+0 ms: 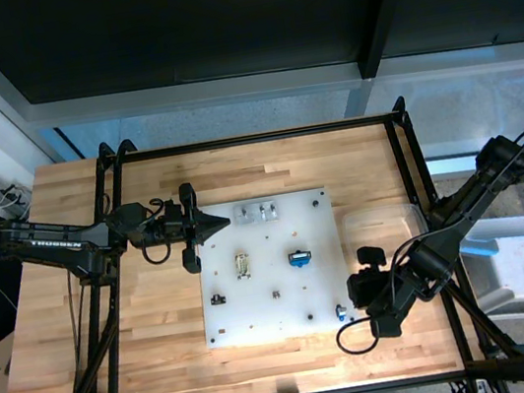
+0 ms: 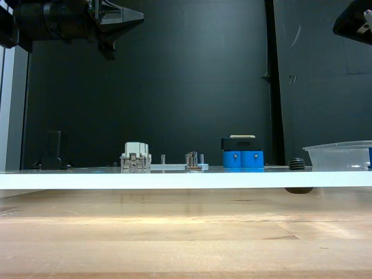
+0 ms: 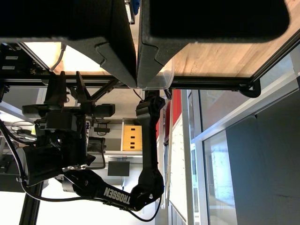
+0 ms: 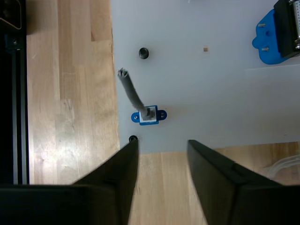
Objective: Remove the rj45 connector and place it in the container
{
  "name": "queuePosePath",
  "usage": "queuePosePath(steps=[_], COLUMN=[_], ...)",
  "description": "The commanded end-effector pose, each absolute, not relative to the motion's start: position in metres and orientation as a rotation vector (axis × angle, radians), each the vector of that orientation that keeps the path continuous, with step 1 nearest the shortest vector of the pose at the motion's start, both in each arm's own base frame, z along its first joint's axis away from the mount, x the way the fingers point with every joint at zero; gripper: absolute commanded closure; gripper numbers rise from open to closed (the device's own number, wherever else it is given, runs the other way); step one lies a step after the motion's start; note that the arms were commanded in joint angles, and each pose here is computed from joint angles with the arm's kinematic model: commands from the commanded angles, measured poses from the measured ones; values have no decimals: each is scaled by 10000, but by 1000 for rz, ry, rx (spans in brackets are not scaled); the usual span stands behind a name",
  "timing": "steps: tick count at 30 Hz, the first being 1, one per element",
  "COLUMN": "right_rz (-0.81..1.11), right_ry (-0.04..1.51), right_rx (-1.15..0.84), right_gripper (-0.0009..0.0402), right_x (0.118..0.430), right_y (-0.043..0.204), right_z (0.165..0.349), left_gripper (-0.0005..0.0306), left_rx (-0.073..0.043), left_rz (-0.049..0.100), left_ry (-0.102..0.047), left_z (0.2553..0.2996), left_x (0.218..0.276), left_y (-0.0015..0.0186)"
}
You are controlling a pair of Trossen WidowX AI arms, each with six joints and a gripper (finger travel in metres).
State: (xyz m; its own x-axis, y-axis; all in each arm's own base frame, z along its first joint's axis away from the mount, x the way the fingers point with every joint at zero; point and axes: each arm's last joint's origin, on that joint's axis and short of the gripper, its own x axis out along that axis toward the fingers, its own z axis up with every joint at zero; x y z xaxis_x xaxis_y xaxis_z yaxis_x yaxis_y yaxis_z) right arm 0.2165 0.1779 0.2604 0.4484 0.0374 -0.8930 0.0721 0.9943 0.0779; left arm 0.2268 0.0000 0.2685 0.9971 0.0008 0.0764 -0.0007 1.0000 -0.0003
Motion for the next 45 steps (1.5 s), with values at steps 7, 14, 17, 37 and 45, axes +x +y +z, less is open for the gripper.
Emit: queuePosePath(steps=[7,14,17,37,45], right_rz=[-15,-19,-17,-24,-21], right_ry=[1086,1078,1067,1017,1005], right_rx=[43,11,19,15,24], right_gripper=[159,166,164,172,174], right_x=[2259,2315,2335,2339,2331], right_y=[1848,1872,1880,1862,1843], right_z=[2446,2354,2318,2066,1979], left_gripper=[300,300,300,300,300], left_rx=[0,0,0,0,0], left_rz=[0,1,1,1,1], left_ry=[-76,-77,-76,-77,-77], left_z=[2686,2686,2686,2686,2686], left_x=[2269,2268,2269,2268,2268], left_y=[0,1,1,1,0])
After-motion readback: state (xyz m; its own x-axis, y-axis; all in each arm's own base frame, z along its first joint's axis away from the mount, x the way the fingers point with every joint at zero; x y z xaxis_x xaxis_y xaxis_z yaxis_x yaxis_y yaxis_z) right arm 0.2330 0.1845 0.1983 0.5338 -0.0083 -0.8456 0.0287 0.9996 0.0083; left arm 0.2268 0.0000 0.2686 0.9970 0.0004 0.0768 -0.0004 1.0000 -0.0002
